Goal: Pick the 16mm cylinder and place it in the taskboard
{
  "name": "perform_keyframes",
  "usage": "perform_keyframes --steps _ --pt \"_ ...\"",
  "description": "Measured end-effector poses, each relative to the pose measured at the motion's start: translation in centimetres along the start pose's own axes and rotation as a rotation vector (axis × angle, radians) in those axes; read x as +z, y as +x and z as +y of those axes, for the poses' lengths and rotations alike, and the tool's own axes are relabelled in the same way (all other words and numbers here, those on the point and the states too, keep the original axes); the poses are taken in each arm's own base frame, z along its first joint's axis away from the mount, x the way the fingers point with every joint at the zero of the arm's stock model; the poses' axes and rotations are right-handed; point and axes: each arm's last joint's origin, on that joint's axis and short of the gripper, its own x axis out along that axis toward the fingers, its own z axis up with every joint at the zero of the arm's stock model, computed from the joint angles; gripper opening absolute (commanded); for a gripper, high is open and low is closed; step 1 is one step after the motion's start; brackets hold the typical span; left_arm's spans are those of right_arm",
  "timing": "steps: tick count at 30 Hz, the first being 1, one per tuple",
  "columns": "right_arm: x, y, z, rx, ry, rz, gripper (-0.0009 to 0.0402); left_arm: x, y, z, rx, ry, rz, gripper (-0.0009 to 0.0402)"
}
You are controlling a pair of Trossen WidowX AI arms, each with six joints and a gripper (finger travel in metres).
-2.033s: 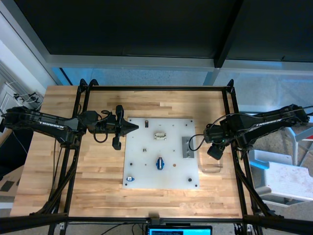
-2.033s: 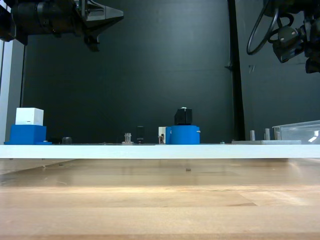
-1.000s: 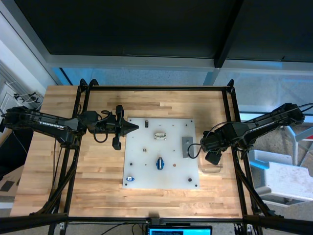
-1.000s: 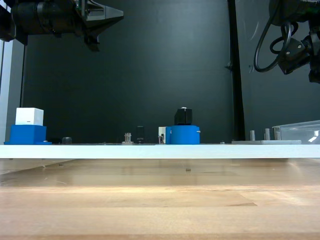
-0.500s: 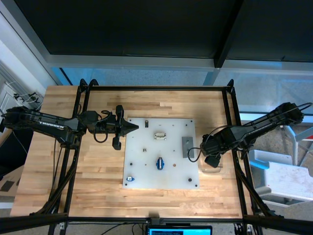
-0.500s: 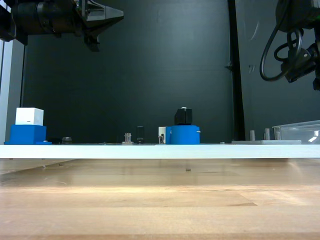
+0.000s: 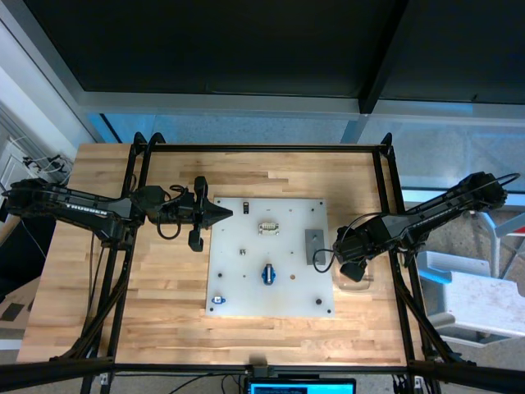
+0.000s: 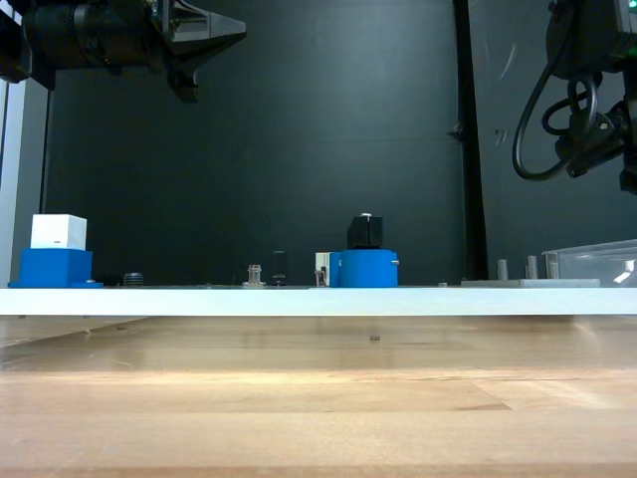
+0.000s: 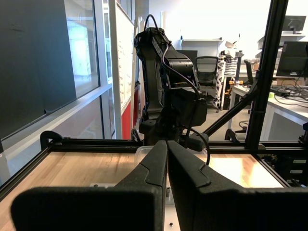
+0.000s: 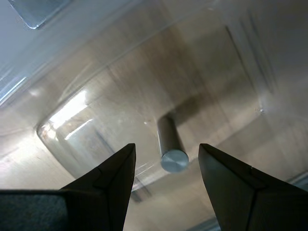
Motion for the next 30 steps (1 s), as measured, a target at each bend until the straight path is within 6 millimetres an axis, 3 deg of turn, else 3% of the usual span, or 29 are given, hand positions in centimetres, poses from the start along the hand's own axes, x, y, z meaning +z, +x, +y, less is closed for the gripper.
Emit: perform_keyframes --steps 30 --pt "-0.4 1.9 -0.5 -0.003 0.022 -0.005 0.0181 0.0 0.0 0.0 0.0 0.0 0.0 0.0"
